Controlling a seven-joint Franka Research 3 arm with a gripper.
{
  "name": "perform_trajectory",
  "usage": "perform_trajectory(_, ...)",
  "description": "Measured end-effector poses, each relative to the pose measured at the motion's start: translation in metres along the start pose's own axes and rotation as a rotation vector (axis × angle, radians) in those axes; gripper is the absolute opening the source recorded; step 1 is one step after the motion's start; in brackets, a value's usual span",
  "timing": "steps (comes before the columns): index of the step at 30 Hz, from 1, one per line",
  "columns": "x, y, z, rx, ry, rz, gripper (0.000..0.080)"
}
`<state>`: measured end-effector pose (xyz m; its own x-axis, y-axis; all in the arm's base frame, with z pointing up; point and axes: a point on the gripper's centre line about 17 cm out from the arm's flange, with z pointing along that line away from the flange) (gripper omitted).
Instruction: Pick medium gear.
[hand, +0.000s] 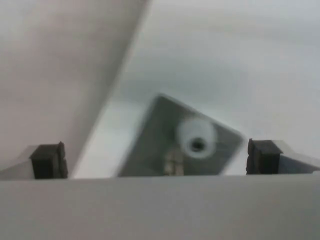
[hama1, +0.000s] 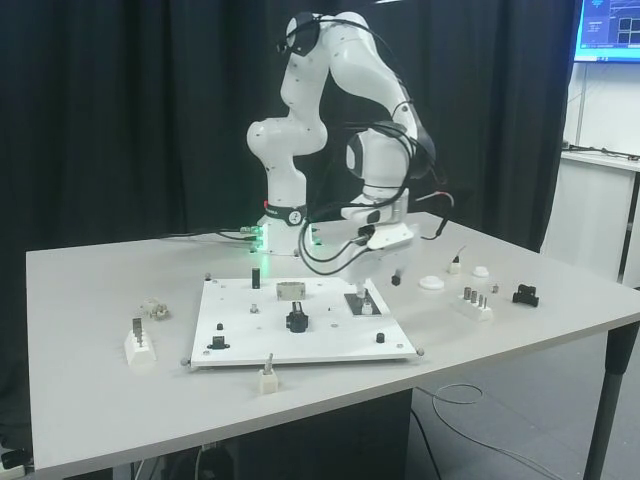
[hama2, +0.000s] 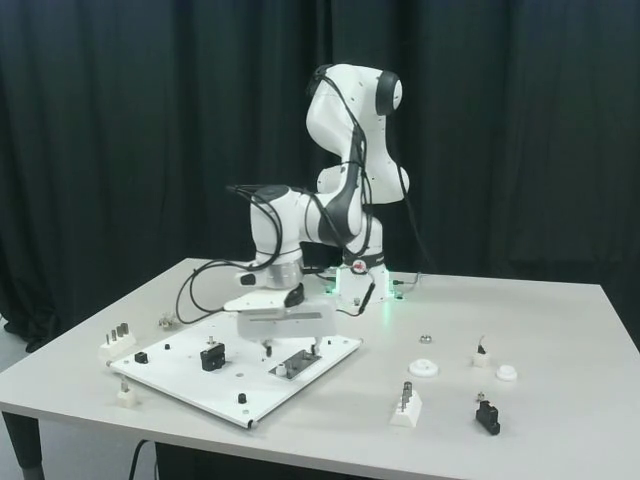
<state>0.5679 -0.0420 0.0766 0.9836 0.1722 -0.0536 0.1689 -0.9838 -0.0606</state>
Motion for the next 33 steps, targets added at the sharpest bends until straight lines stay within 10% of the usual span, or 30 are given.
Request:
perform_trajectory(14,0.004,-0.101,-0.001,0.06,-0.009,-0.036,0.08)
perform_trajectory(33,-0.011,-0.257,0.002,0.057,-0.034,-0.025,0.08)
